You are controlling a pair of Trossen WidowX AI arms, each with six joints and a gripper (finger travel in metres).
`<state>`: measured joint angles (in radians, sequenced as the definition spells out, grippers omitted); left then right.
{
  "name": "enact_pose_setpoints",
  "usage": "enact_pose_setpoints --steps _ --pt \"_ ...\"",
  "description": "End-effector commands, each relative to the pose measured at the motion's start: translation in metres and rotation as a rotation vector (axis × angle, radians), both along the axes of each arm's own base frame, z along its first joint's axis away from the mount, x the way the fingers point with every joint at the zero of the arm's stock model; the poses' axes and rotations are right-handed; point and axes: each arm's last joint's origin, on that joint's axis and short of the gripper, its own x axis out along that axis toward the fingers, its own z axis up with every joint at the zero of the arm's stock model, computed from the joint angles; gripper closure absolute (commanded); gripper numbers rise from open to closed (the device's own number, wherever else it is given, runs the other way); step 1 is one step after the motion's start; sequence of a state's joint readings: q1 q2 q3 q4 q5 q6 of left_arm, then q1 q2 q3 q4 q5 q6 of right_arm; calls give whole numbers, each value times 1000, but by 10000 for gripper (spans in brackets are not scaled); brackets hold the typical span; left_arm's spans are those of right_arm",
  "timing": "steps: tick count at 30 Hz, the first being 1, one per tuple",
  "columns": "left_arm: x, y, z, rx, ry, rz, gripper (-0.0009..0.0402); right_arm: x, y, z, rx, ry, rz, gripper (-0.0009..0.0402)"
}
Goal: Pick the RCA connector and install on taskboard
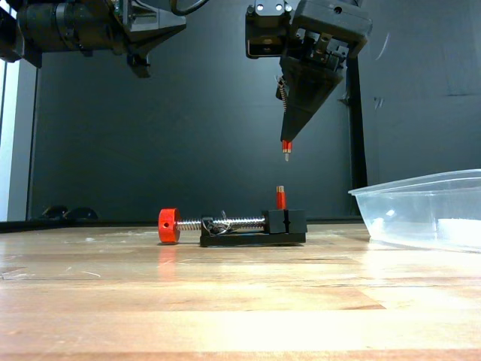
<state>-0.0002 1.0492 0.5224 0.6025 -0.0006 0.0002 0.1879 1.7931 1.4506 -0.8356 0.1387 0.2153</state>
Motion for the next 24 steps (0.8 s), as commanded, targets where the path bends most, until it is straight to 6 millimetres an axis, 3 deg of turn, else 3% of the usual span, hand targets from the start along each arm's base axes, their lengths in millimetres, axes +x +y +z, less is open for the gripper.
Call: enact_pose_setpoints --steps 1,24 --pt "0 0 0 0 -1 0 393 4 1 -4 1 5 -2 393" --pt "0 0 0 0 -1 0 393 9 2 -21 -2 11 -1 393"
